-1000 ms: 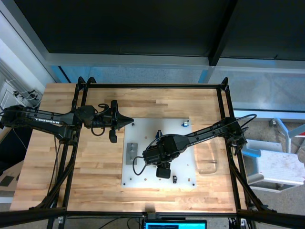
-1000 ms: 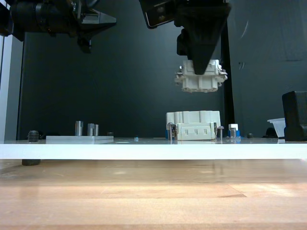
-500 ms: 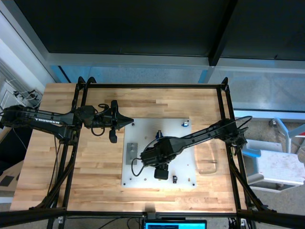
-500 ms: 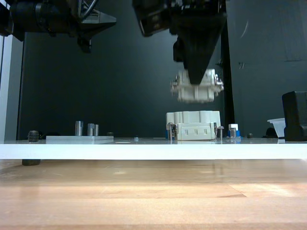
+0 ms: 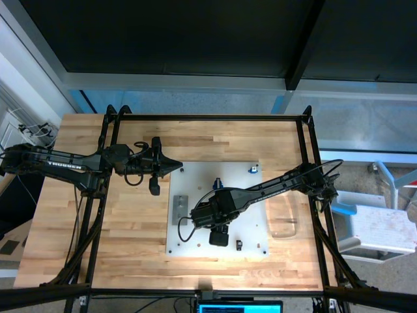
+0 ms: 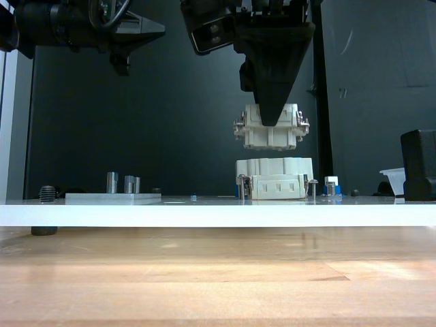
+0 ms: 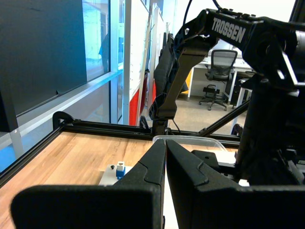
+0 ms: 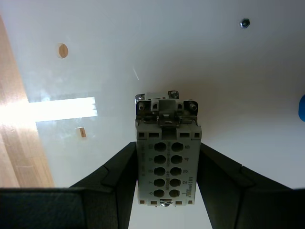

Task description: Pick the HAN10E connector and install in the HAN10E hub

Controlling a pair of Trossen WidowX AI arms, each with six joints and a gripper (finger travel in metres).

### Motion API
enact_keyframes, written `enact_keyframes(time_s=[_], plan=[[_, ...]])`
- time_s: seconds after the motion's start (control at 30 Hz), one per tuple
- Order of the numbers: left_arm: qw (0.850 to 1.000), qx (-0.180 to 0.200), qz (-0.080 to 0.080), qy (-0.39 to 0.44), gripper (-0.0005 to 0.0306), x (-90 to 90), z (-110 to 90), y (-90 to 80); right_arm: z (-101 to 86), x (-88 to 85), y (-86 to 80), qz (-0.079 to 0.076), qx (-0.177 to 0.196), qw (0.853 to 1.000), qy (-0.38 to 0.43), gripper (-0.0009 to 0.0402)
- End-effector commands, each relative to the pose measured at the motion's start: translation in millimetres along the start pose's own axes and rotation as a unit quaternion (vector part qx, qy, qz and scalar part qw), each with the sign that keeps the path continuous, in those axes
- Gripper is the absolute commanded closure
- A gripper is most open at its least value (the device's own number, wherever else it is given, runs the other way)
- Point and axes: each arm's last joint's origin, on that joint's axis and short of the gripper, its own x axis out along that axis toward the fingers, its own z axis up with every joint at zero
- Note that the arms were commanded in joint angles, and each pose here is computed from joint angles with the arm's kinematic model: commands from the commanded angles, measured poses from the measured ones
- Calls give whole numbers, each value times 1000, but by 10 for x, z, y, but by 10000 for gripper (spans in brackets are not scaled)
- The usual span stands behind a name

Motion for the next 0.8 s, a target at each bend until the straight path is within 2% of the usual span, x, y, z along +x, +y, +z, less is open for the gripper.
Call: enact_keyframes(time_s=[0.03,0.47,0.8], plan=[[1000,0,0,1,300,1,-1,1,-7,48,0,0,0,1000,0,384],[1000,0,0,1,300,1,-1,1,-14,202,1,-5,-2,1000,10,384],[1000,0,0,1,300,1,-2,0,-10,211,5,-3,-2,1000,7,384]])
